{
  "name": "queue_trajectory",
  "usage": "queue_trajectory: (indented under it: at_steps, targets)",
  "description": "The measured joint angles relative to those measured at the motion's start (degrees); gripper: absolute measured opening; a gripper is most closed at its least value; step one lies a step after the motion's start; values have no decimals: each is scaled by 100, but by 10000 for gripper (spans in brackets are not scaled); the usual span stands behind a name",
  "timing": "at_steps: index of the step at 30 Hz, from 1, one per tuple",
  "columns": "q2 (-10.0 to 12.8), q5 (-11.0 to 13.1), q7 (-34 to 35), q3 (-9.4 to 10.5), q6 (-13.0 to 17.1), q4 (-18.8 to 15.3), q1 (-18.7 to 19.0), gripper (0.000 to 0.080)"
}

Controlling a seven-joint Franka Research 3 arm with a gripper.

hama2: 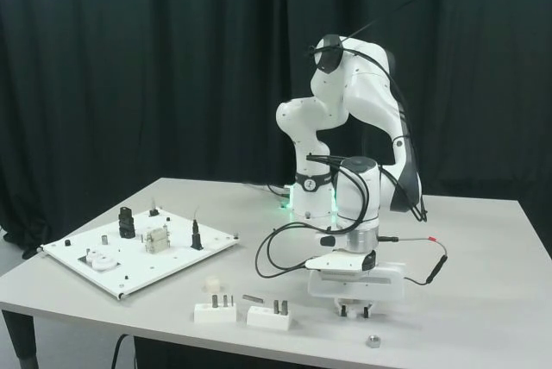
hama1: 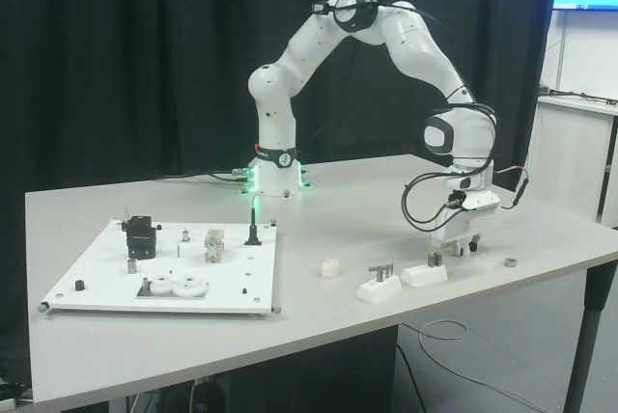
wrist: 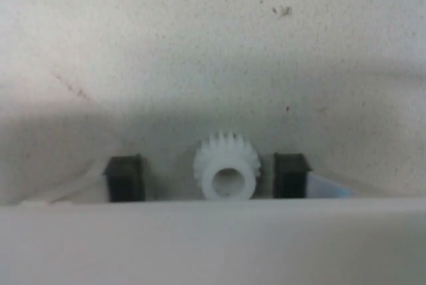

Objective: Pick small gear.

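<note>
Wrist view: small gear (wrist: 227, 174), white, toothed, lying flat on the grey worktop (wrist: 200, 45) with its bore facing up. It sits between the two black fingers (wrist: 126, 178), touching neither; it lies nearer one pad than the other. Fingers spread, nothing pinched yet. Gripper (wrist: 208, 177) looks lined up so the pads would close across the gear's toothed rim, my guess being that the flat pose leaves the rim as the only grip.

First room view: arm (hama1: 386, 32) reaches out from its base and bends down, gripper (hama1: 454, 251) low over the worktop near the front right edge, just behind a white holder block (hama1: 423, 275). Gear itself not visible here. A second white block with pins (hama1: 378, 287) sits beside it; white assembly board (hama1: 169, 263) lies well apart, on the far side of the worktop.

Second room view: gripper (hama2: 355, 306) pointing straight down, fingertips close to the surface. A vertical approach suits a flat-lying part. A small grey nut (hama2: 373, 340) lies near the edge, apart from the fingers.
</note>
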Motion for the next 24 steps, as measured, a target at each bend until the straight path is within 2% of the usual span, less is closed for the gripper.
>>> queue_trajectory:
  at_steps: [1, 2, 6, 7, 12, 13, 24]
  targets:
    - [0, 0, 1, 0, 2, 0, 0, 616]
    - [1, 0, 2, 1, 5, 0, -1, 440]
    - [1, 0, 9, 4, 17, -1, -6, 440]
    - [2, 0, 10, 4, 20, -1, -8, 238]
    - [1, 0, 18, 6, 28, -2, -18, 238]
    - [2, 0, 25, 6, 32, -2, -21, 201]
    - [-61, -6, 56, -20, 53, 7, -51, 201]
